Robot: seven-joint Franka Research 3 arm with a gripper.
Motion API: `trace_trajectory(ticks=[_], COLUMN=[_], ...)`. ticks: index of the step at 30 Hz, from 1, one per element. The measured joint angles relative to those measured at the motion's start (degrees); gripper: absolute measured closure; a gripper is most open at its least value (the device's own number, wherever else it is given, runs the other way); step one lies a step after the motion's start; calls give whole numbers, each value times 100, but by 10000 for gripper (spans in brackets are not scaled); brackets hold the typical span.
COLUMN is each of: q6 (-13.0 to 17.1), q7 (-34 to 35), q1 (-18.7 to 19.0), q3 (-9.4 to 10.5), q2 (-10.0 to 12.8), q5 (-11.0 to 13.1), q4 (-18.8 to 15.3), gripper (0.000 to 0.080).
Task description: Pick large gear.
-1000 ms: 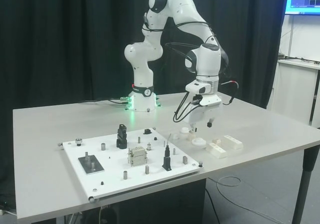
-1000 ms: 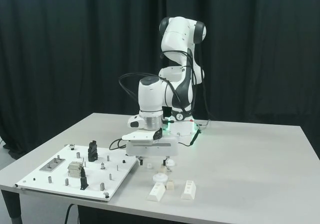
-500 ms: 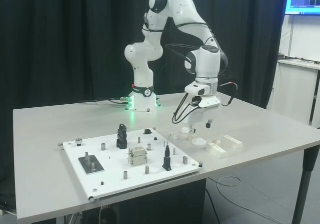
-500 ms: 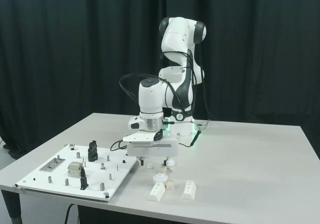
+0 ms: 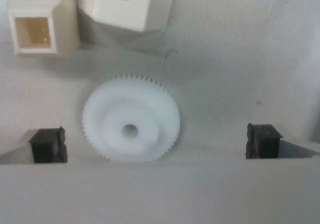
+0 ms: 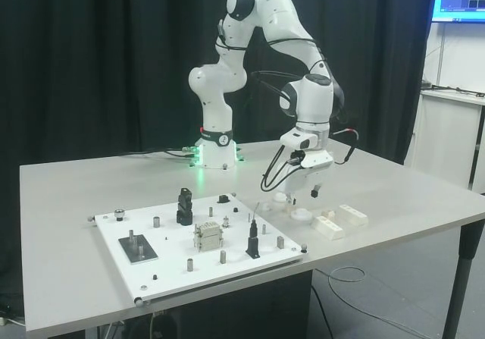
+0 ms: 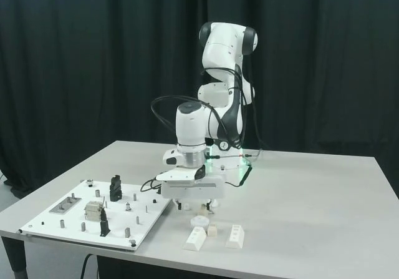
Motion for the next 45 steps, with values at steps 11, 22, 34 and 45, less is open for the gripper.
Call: trace_trajectory(ticks=[11,22,34,45], q6=[332,574,740,828], q7=[0,12,69,71], q1=[0,0,-6,-6], q3=[60,130,181,192], q2=[44,98,130,186], q5=[0,15,26,109], q4=[-205,-326,-407,-407], gripper=[3,3,3,3])
